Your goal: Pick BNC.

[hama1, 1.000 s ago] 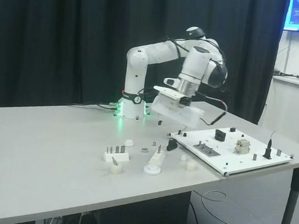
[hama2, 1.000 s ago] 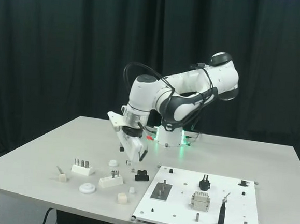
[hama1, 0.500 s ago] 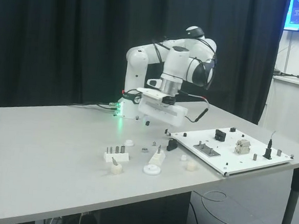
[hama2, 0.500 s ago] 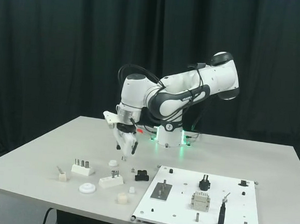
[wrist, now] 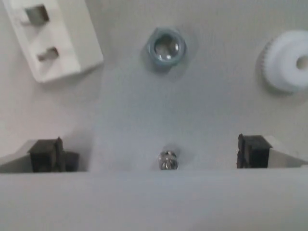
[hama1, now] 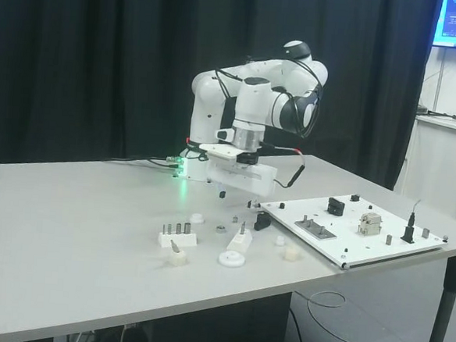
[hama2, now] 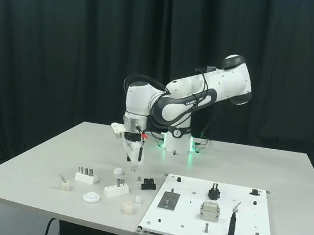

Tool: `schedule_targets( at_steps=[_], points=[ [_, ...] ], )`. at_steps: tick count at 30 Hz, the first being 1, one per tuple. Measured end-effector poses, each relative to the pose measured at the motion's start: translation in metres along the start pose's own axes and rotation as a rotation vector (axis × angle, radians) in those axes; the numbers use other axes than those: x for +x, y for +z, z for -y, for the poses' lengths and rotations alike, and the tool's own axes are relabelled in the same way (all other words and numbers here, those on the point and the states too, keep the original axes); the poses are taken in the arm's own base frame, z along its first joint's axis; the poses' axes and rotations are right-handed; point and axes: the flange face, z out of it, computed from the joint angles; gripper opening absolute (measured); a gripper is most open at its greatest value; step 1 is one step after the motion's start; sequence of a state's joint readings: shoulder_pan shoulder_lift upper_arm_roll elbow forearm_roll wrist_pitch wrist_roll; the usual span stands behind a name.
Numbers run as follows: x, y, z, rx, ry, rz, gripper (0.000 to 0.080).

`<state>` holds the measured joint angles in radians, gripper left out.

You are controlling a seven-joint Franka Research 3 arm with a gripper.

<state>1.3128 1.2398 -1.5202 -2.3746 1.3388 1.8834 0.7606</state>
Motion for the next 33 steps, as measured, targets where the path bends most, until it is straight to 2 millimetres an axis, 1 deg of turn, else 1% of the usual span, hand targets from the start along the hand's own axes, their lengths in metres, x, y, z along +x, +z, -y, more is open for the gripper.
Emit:
schedule_targets(
  at_steps=[7,21,33],
  points=[
    [-0.003,0.012,-0.011,-0.001,0.001,0.017,0.08],
    [-0.007,0.034,-0.018,-0.016,-0.049,-0.005,0.08],
    [-0.005,0.044,-0.022,-0.009,-0.058,-0.013,0.08]
  ],
)
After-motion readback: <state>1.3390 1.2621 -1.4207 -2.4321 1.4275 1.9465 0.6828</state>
